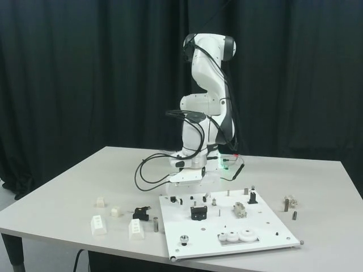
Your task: Remove square peg 2.
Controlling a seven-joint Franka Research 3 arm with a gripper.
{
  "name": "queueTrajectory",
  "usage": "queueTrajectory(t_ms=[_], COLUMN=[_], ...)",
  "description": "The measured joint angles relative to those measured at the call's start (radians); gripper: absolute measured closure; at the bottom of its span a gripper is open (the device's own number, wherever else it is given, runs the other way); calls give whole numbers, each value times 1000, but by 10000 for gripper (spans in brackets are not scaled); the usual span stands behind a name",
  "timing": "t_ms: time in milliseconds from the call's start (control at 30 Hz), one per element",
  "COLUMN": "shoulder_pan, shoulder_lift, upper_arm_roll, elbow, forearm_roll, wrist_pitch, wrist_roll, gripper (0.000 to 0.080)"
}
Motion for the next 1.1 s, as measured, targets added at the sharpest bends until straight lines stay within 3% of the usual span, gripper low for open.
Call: queueTrajectory(t_ms=[667, 833, 867, 1100], shoulder_pan=[0, 0, 0, 0], shoulder_lift=[0, 0, 0, 0], upper_arm_roll=[27, 30, 30, 31], elbow=[-60, -67, -68, -72], forearm_roll=[8, 26, 29, 37], wrist_pitch=[82, 95, 97, 112], wrist_roll=[0, 1, 1, 1], gripper=[3, 3, 154, 154])
